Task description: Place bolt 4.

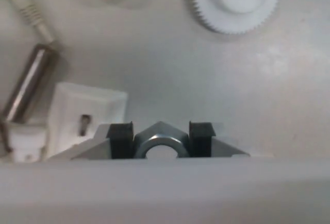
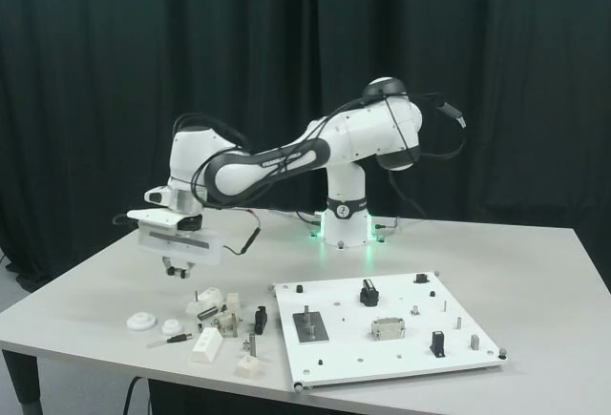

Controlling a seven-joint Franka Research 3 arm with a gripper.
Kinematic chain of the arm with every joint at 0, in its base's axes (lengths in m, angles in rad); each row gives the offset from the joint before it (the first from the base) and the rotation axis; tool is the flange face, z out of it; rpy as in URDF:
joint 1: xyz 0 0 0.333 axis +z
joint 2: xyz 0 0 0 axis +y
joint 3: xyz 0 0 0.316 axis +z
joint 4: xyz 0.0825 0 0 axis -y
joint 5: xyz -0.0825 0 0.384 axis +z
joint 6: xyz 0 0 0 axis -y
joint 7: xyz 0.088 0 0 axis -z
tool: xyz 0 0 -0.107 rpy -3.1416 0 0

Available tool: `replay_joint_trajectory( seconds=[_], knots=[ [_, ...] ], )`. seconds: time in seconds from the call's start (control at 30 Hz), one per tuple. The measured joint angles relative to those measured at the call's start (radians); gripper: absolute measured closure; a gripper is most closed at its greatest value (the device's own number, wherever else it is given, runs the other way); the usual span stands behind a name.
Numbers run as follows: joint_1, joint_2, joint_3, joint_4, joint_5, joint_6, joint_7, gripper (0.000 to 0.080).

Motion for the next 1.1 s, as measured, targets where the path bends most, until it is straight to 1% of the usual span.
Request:
replay_joint_trajectory(
  seconds=[0.27,0.53,0.87,1.1],
  knots=[
    [-0.092,0.007,0.034,0.067,0.004,-0.025,-0.004,0.0574],
    [-0.164,0.010,0.071,0.117,0.004,-0.039,-0.018,0.0574],
    [-0.226,0.010,0.120,0.168,0.004,-0.041,-0.029,0.0574],
    [-0.255,0.011,0.143,0.195,0.002,-0.041,-0.031,0.0574]
  ],
)
